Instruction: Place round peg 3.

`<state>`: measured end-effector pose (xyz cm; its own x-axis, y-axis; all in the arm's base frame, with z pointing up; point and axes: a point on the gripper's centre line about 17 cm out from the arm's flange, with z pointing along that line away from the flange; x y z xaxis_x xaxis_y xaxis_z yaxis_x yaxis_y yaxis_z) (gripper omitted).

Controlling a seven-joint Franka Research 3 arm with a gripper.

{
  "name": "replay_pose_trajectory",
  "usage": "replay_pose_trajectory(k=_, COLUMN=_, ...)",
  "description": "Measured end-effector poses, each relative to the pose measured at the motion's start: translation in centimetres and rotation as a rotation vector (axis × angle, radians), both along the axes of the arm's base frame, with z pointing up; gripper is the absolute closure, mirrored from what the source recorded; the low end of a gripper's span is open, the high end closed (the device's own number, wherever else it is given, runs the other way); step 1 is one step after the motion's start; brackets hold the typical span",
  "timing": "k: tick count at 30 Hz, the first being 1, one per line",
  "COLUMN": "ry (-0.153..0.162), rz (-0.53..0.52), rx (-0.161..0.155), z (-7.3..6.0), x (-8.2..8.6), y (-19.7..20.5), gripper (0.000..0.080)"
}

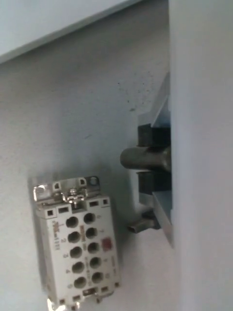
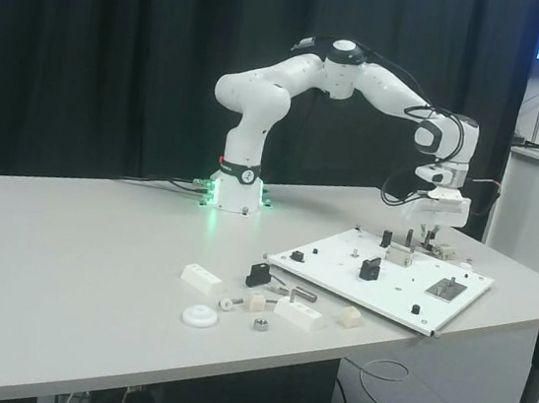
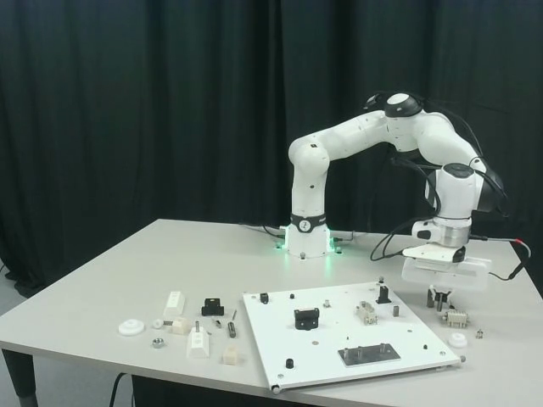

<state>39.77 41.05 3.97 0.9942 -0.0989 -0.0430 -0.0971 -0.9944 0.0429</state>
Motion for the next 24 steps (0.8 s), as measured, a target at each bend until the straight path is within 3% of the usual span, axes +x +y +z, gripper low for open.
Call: replay_pose_trajectory(k=24, ry=-0.043, rz=0.005, rx=0.000, z=-1.4, x=0.5, y=0.1, gripper=0.0699)
